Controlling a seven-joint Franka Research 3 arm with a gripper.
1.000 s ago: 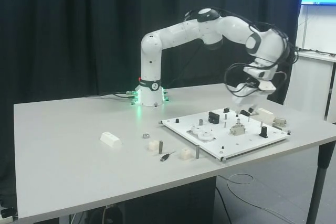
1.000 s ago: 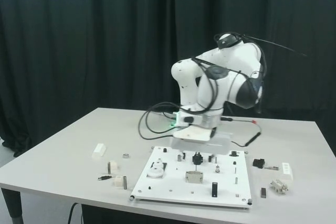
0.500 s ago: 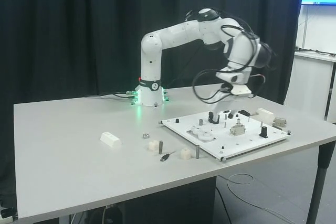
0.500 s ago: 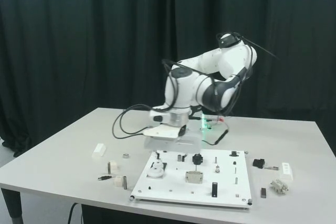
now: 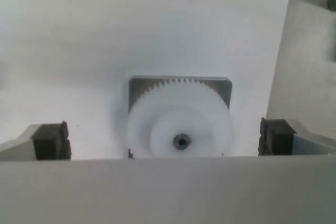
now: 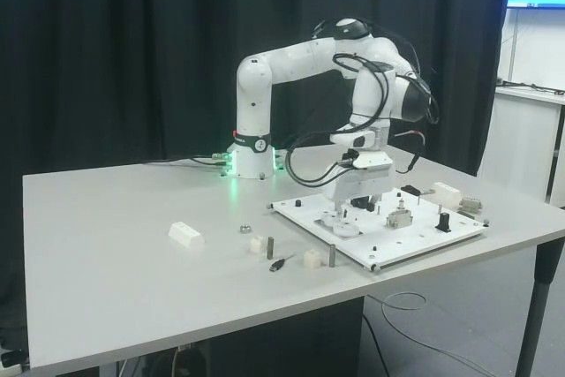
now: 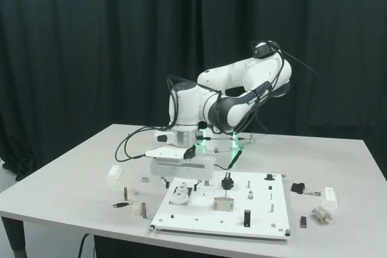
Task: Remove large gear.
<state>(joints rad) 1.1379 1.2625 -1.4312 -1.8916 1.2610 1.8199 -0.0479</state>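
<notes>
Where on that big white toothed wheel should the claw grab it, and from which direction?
Probably by its toothed rim, coming straight down from above. The large gear lies flat on the white board, seated on a grey square, so only its round edge offers two opposite sides. The gripper hangs open over it, one finger either side.

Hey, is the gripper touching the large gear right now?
Apart. In the wrist view the open gripper has one black fingertip on each side of the large gear, with bare white board visible between each pad and the gear's teeth.
</notes>
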